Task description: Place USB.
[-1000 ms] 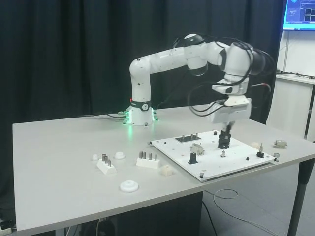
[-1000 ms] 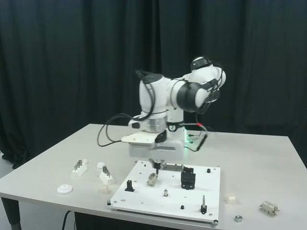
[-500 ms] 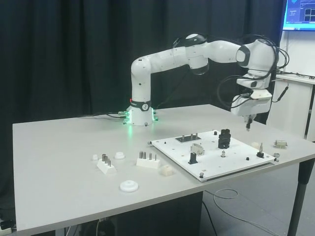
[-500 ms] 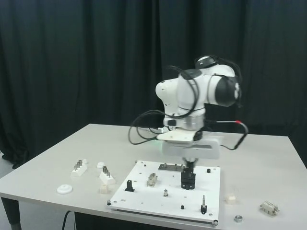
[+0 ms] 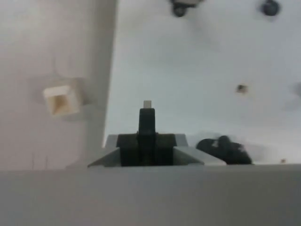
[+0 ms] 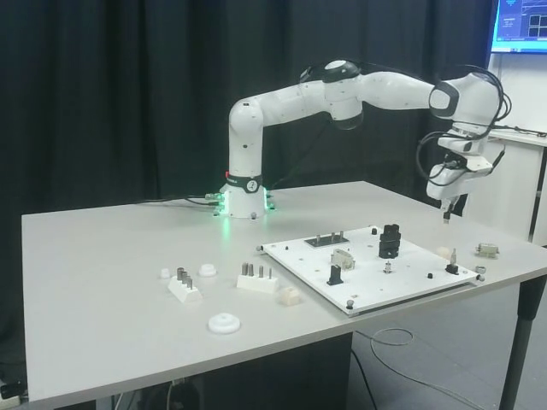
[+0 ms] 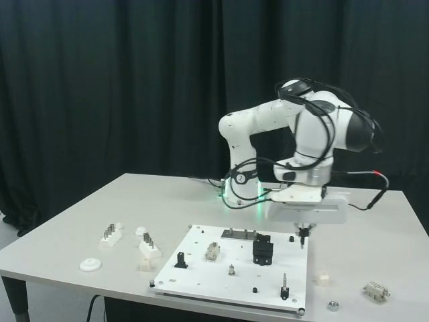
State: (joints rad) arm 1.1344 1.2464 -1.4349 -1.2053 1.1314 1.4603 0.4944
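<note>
In the wrist view my gripper [image 5: 146, 143] is shut on a small black USB plug [image 5: 146, 120], whose metal tip points down at the white board [image 5: 197, 70]. The plug hangs just inside the board's edge. Beside that edge a small white hollow cube [image 5: 60, 100] lies on the grey table. From the room, the gripper [image 6: 448, 215] hangs above the table past the board's [image 6: 367, 286] right side. In the second room view the gripper [image 7: 303, 236] hovers over the far right corner of the board [image 7: 201, 272]. A black block [image 7: 262, 249] stands on the board to its left.
A grey connector [image 6: 488, 249] and a nut [image 7: 331, 306] lie right of the board. Left of it stand two white fixtures with pins [image 6: 183, 284] [image 6: 256, 278] and a white toothed disc [image 6: 224, 323]. Small posts and a black bracket [image 6: 335, 274] stick up from the board.
The arm has swung from over the middle of the board, past the black block, out to the board's right edge, and the gripper has risen.
</note>
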